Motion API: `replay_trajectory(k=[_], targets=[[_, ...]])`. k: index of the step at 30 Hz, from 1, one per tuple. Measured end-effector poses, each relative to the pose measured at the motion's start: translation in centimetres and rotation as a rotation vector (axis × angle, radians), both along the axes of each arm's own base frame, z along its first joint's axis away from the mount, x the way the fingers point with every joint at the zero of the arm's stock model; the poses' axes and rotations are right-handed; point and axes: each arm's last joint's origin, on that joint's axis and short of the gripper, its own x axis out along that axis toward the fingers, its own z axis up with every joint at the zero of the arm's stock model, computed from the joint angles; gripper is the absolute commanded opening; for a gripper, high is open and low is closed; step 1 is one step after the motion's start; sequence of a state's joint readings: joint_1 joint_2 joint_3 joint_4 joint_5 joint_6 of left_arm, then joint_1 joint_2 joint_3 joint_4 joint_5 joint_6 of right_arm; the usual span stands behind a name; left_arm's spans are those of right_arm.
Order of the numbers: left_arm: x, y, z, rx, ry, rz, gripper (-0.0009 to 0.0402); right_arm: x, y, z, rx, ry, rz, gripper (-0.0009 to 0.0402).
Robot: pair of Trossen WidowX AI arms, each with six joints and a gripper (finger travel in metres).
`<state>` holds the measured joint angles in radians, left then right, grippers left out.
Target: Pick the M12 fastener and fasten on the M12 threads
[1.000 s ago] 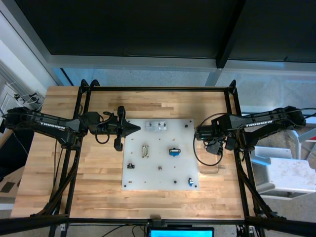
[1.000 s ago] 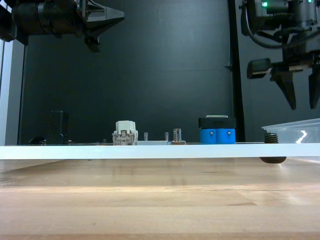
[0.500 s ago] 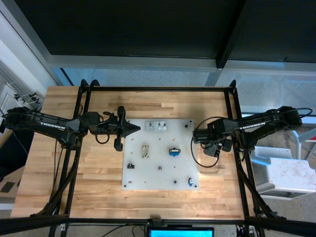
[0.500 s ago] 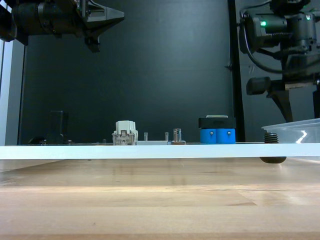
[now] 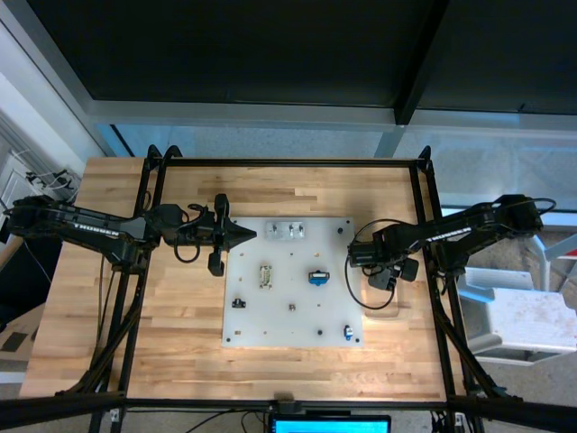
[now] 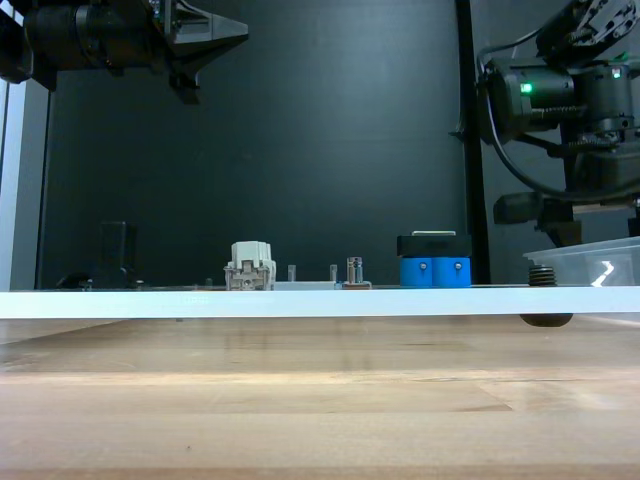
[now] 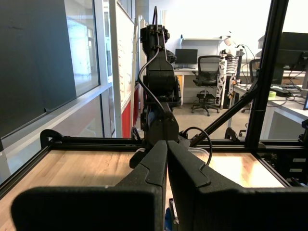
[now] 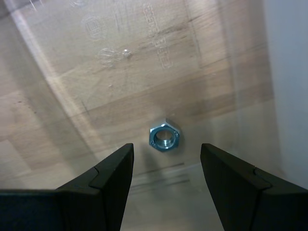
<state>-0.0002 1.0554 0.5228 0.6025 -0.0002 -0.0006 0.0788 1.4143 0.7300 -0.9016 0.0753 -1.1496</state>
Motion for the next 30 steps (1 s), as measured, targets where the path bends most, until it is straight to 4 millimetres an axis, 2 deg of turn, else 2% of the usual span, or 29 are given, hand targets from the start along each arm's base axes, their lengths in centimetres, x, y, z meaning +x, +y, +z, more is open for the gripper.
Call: replay_trajectory(k=[15, 30], targets=[[0.0, 0.0, 0.0, 0.000, -0.001, 0.000, 0.0000, 0.1, 0.1, -1.1, 0.021, -0.011, 0.009, 0.0193], [0.0, 0.0, 0.0, 0.000, -0.001, 0.000, 0.0000, 0.1, 0.1, -1.2, 0.025, -0.011, 0.008, 0.0146]])
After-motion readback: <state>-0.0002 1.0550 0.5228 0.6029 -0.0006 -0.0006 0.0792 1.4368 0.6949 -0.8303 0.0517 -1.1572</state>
